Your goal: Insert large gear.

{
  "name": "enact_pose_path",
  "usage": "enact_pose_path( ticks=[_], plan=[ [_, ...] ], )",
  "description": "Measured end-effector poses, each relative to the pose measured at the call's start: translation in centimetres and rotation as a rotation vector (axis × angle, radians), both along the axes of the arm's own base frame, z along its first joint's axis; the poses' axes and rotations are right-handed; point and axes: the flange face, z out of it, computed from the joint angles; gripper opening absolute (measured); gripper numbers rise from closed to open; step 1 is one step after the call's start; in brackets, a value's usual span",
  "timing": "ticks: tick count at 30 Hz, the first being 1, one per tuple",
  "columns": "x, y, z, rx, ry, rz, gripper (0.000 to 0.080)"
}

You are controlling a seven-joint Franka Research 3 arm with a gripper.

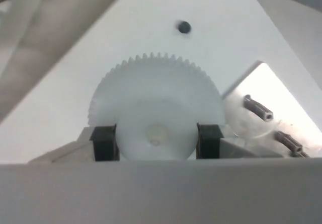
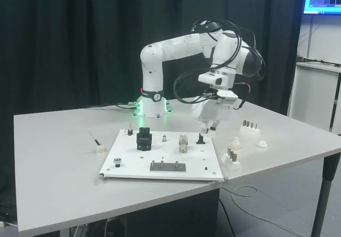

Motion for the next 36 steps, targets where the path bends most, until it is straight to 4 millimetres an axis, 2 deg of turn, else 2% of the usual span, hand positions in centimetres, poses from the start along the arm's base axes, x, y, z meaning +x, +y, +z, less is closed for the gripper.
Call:
enact_pose_path(
  ticks=[21, 36],
  plan=[
    [-0.6, -6.7, -0.3, 0.046, 0.017, -0.051, 0.0334],
    [-0.8, -10.4, -1.9, 0.11, 0.008, -0.099, 0.0334]
  ],
)
